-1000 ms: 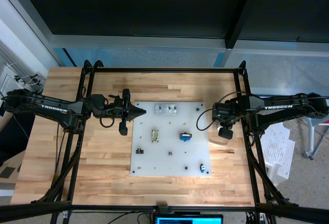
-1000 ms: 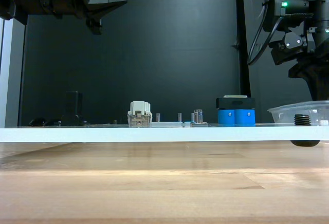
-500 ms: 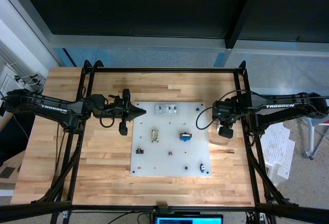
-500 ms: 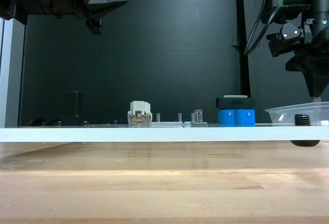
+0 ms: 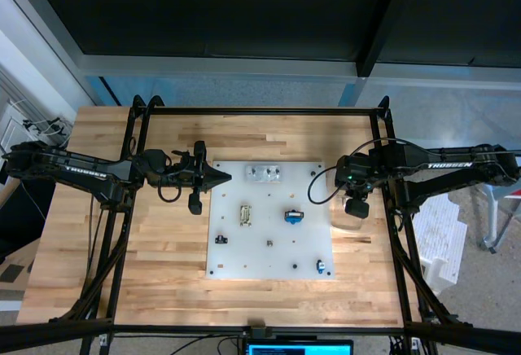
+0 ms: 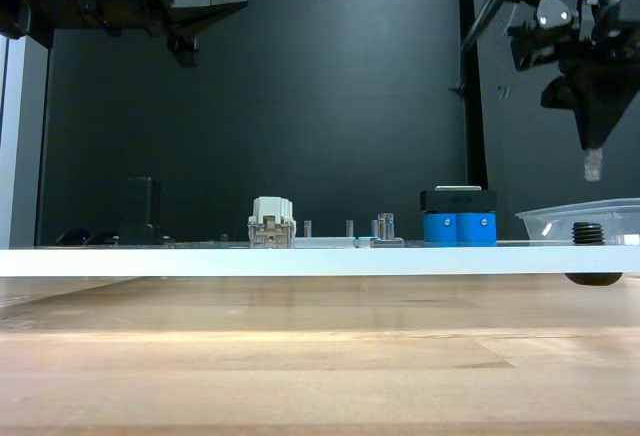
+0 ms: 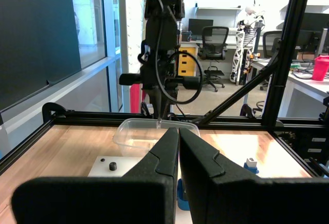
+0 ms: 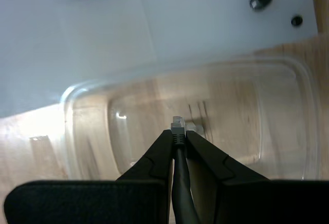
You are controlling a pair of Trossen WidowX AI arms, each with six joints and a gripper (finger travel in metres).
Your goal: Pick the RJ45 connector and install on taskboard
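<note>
The RJ45 connector [image 8: 178, 124] is a small clear plug on a short black stub, and my right gripper [image 8: 178, 131] is shut on it. In the low view the RJ45 connector [image 6: 593, 165] hangs pale below the right gripper [image 6: 592, 146], a little above the clear plastic tray [image 6: 560, 218]. The taskboard [image 5: 269, 237] is the white square plate at the table's middle. My right gripper [image 5: 356, 208] hovers just off its right edge. The left gripper [image 5: 224, 177] is shut and empty, high over the board's far left corner.
The clear tray [image 5: 350, 226] lies on the wood right of the board. On the board stand a larger blue fitting [image 5: 293, 216], a beige block [image 5: 244, 215], metal fittings [image 5: 265, 174] and a tiny blue block [image 5: 322, 267] near the front right corner.
The right gripper dipped into the tray, shut on the plug and rose with it, now hanging above the tray's rim. The left arm has not moved.
</note>
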